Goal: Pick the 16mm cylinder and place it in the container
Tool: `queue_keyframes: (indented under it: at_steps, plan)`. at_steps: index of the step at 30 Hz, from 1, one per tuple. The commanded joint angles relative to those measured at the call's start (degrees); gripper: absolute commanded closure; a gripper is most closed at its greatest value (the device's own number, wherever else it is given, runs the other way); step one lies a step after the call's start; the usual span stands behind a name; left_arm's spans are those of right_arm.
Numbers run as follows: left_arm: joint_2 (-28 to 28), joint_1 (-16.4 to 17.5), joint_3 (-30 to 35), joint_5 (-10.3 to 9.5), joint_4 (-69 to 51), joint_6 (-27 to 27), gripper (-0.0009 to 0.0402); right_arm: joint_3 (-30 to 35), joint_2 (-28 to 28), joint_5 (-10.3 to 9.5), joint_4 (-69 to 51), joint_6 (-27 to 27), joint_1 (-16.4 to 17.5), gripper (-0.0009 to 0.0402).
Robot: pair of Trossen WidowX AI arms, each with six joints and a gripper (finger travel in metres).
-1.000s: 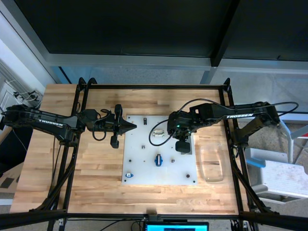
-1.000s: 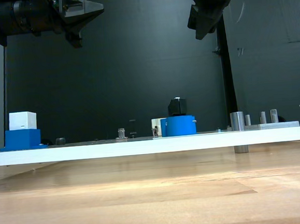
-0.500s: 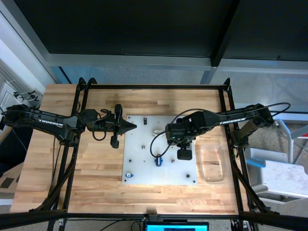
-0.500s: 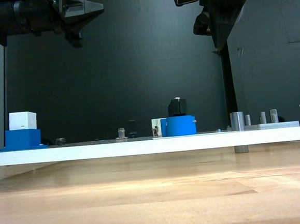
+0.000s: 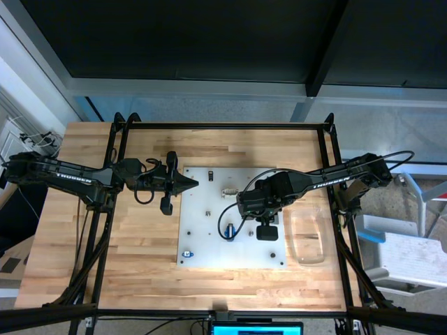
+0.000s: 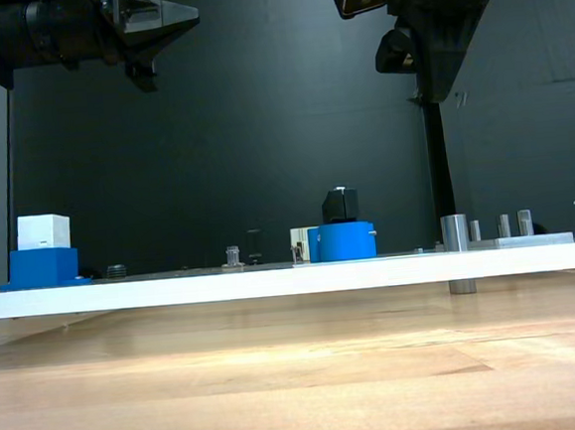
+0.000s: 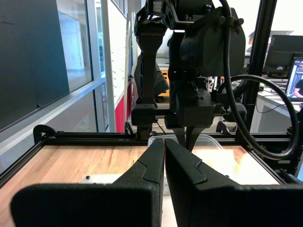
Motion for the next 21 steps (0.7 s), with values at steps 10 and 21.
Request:
queue_keyframes:
  at_steps: [10, 21]
  plan:
    - [0.0, 0.0, 0.0, 0.00, 0.0, 0.0, 0.0393, -0.1, 3.4, 0.50, 1.7, 0.7, 2.6, 0.0294]
    - [0.0, 0.0, 0.0, 0.00, 0.0, 0.0, 0.0393, -0.8, 6.0, 1.55, 5.3, 0.7, 3.9, 0.0218]
